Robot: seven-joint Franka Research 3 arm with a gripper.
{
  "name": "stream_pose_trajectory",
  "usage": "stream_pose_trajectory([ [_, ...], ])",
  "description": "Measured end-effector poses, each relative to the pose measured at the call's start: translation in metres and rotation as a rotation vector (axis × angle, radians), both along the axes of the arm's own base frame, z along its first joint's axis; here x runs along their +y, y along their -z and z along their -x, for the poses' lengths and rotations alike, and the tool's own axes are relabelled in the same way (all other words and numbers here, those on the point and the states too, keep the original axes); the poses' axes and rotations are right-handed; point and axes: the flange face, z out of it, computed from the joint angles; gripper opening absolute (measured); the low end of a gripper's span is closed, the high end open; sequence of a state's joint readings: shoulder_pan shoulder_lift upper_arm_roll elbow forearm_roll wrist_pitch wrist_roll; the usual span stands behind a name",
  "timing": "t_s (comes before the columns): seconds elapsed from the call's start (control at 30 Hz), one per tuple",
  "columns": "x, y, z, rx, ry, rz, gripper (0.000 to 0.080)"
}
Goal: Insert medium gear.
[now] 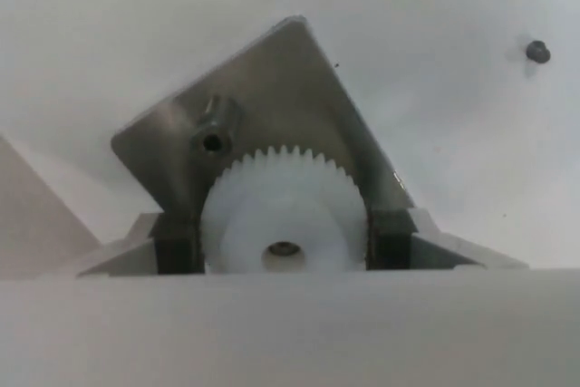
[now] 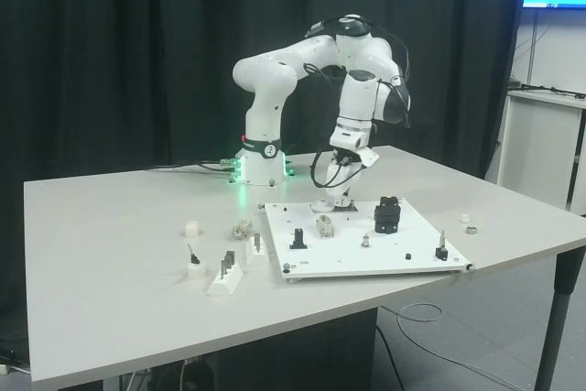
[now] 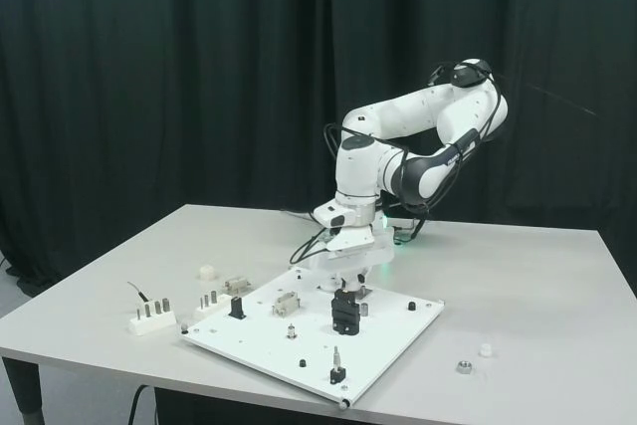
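- In the wrist view I see the gripper (image 1: 284, 251) closed on the medium gear (image 1: 283, 217), a white toothed wheel; one black pad (image 1: 177, 246) presses each side of its rim.
- The gear sits low over a grey metal plate (image 1: 272, 97), its centre hole facing the camera.
- A short metal peg (image 1: 214, 126) stands on that plate, just beside the gear's teeth and apart from them.
- From the first room view, the gripper (image 2: 341, 191) is down at the far edge of the white board (image 2: 366, 258) on the grey table (image 2: 110, 226).
- A black block (image 2: 387, 214) stands near the gripper on the board.
- Small white holders with pins (image 2: 224, 276) sit off the board, well apart from the arm.
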State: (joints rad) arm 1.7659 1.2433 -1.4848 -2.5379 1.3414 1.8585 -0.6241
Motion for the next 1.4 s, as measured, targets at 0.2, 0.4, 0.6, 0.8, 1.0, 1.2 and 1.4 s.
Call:
stream_pose_trajectory([
  [0.2,0.0012,0.0001,-0.0003,0.005,-0.054,0.003,0.0393],
  [0.4,0.0025,0.0001,-0.0002,0.007,-0.106,0.006,0.0393],
  [0.6,0.0042,0.0003,-0.0001,0.009,-0.156,0.014,0.0393],
  [0.8,0.0048,0.0004,0.0003,0.008,-0.161,0.019,0.0393],
  [1.0,0.0047,0.0004,0.0004,0.006,-0.135,0.021,0.0393],
  [1.2,0.0049,0.0004,0.0005,0.002,-0.082,0.026,0.0393],
  [1.4,0.0051,0.0004,0.0005,-0.001,-0.014,0.033,0.0393],
])
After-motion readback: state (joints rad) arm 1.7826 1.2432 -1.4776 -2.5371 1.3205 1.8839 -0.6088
